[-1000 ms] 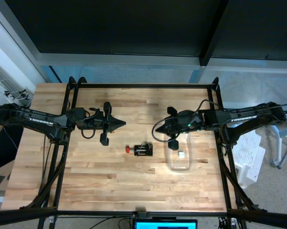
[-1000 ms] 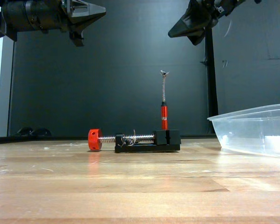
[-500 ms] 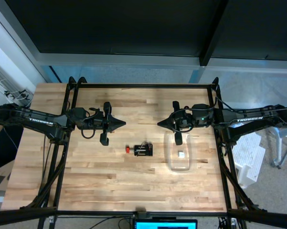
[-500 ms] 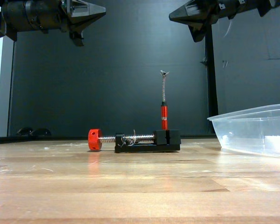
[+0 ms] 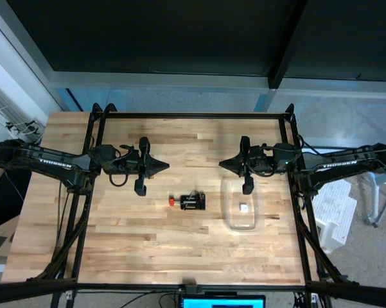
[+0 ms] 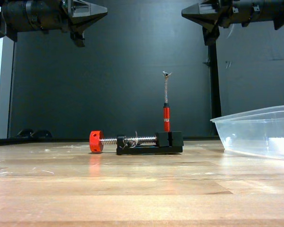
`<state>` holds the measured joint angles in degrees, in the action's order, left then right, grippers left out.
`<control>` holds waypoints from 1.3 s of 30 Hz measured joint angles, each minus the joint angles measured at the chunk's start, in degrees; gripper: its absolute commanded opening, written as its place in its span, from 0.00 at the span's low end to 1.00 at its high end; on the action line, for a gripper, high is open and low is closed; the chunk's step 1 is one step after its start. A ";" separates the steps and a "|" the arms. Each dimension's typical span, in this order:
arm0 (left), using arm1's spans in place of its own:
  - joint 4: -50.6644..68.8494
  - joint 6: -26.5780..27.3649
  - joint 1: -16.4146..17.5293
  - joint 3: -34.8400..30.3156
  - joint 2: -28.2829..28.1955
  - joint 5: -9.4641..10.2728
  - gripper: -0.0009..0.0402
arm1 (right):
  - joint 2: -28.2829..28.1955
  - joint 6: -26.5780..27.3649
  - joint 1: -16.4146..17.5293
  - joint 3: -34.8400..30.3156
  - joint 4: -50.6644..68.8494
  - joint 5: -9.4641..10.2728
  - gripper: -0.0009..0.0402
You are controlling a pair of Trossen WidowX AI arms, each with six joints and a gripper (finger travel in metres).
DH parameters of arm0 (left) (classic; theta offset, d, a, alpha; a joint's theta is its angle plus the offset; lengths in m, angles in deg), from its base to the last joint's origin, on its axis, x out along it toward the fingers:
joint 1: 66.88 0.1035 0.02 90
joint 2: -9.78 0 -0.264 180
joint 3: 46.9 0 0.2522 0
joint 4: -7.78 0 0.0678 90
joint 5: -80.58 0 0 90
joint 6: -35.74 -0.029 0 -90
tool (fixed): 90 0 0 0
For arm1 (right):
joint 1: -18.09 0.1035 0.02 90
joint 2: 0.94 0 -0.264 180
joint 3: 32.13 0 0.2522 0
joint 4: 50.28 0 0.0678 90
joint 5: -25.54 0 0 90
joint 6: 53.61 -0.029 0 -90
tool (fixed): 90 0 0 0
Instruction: Pick the RCA connector and install on taskboard
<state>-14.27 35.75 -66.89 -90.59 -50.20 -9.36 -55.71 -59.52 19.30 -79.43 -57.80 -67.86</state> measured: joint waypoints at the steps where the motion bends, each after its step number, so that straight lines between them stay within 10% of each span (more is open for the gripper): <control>1: -0.02 -0.02 0.00 0.00 0.00 0.00 0.02 | 0.35 -0.02 0.00 0.39 -0.24 0.00 0.02; 39: -0.02 -0.02 0.00 0.00 0.00 0.00 0.02 | 1.44 -1.07 0.02 2.47 -2.36 0.00 0.02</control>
<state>-14.29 35.73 -66.89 -90.59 -50.20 -9.36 -54.26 -60.59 19.32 -76.96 -60.16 -67.86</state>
